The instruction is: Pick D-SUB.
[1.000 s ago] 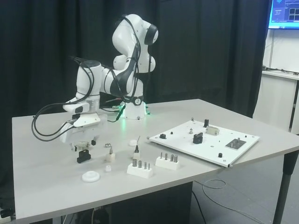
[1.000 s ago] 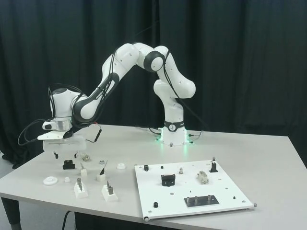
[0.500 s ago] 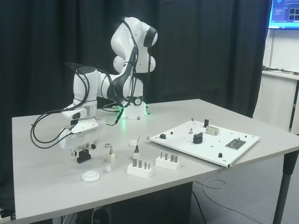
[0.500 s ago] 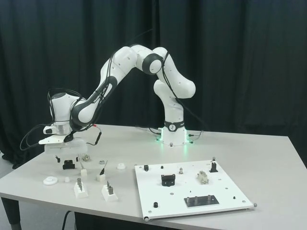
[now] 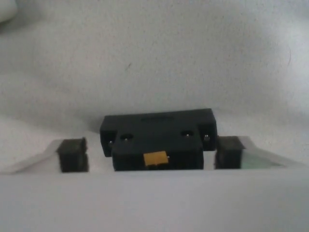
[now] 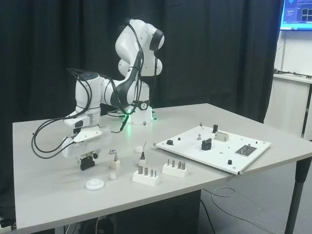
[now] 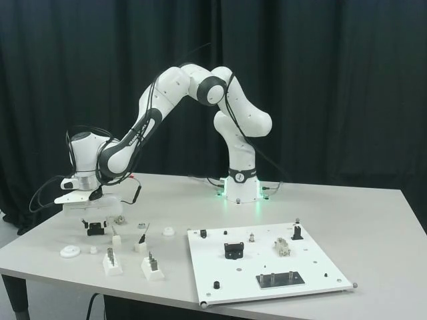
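Jaws lower now, open astride black D-SUB [image 5: 158, 138] (untouched).

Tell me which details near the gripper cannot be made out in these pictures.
- Wrist view: the lower edge of the black D-SUB connector is cut off by the gripper body.
- First room view: contact between fingers and connector is too small to see.
- Second room view: the gripper covers most of the connector.
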### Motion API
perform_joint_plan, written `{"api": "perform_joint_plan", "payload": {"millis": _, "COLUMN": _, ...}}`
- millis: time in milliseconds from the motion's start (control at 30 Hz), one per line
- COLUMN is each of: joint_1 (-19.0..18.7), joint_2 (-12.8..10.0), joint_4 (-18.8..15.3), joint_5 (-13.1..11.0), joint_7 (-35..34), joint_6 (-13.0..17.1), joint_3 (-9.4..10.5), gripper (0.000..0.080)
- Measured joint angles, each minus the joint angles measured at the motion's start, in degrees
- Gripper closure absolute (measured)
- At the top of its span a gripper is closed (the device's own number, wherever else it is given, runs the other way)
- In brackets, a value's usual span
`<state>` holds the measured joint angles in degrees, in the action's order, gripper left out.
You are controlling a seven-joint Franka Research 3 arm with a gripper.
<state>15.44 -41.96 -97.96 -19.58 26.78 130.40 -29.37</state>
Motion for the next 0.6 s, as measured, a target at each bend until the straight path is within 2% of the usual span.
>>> {"api": "perform_joint_plan", "payload": {"millis": 67, "joint_1": 0.1, "joint_2": -0.1, "joint_4": 0.1, "joint_5": -0.3, "joint_7": 0.0, "joint_6": 0.0, "joint_3": 0.0, "gripper": 0.0106}}
{"api": "perform_joint_plan", "payload": {"millis": 100, "joint_1": 0.1, "joint_2": -0.2, "joint_4": 0.2, "joint_5": -0.4, "joint_7": 0.0, "joint_6": -0.1, "joint_3": 0.0, "gripper": 0.0306}}
{"api": "perform_joint_plan", "payload": {"millis": 267, "joint_1": 0.3, "joint_2": -0.5, "joint_4": 0.8, "joint_5": -0.6, "joint_7": -0.1, "joint_6": -0.7, "joint_3": -0.01, "gripper": 0.0306}}
{"api": "perform_joint_plan", "payload": {"millis": 300, "joint_1": 0.3, "joint_2": -0.5, "joint_4": 0.9, "joint_5": -0.7, "joint_7": -0.1, "joint_6": -0.8, "joint_3": -0.01, "gripper": 0.0419}}
{"api": "perform_joint_plan", "payload": {"millis": 600, "joint_1": 0.4, "joint_2": -0.5, "joint_4": 3.4, "joint_5": -0.7, "joint_7": -0.6, "joint_6": -3.6, "joint_3": -0.38, "gripper": 0.0419}}
